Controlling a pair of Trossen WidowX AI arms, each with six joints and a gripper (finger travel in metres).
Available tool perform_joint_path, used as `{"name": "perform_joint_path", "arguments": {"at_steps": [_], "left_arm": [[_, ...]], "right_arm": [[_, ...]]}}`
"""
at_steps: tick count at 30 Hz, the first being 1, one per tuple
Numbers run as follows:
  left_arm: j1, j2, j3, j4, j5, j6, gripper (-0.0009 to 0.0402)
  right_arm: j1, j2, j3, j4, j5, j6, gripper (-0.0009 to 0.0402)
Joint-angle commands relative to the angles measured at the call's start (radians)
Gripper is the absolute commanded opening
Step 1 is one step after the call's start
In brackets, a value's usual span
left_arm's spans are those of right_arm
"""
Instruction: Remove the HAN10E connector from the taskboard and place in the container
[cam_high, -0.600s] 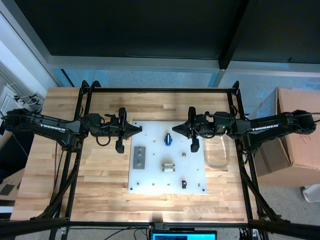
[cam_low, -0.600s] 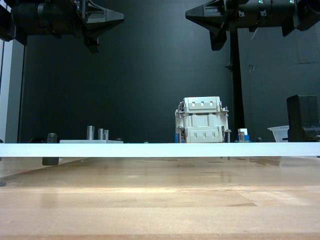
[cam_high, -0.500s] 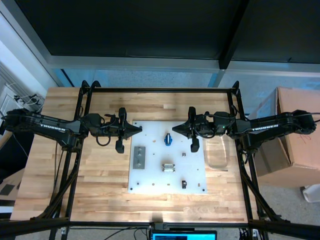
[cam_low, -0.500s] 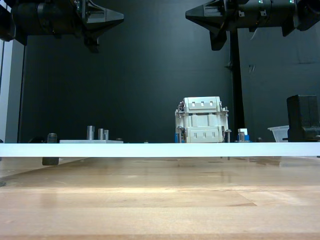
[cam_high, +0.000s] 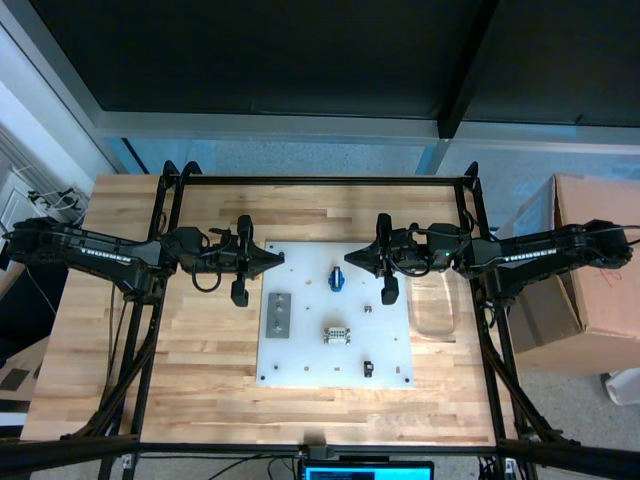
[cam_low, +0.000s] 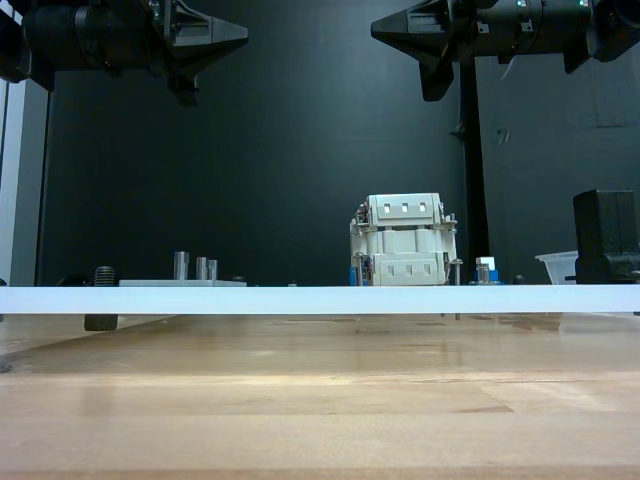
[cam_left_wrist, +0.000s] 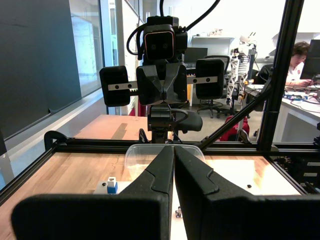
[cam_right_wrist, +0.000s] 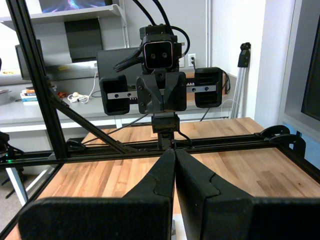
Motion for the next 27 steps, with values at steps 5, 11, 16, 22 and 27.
{"name": "perform_joint_path", "arguments": {"at_steps": [5,11,16,22,27], "left_arm": [[0.000,0.000,0.000,0.000,0.000,0.000,0.0000],[0.000,0.000,0.000,0.000,0.000,0.000,0.0000],[0.000,0.000,0.000,0.000,0.000,0.000,0.0000],[0.000,0.000,0.000,0.001,0.000,0.000,0.0000],[0.000,0.000,0.000,0.000,0.000,0.000,0.0000]], "right_arm": [[0.000,0.000,0.000,0.000,0.000,0.000,0.0000],[0.000,0.000,0.000,0.000,0.001,0.000,0.0000],[0.001,0.000,0.000,0.002,0.000,0.000,0.0000],[0.005,-0.013,0.005,-0.021,-0.001,0.011,0.0000],[0.054,-0.008,0.136,-0.374,0.002,0.021,0.0000]]}}
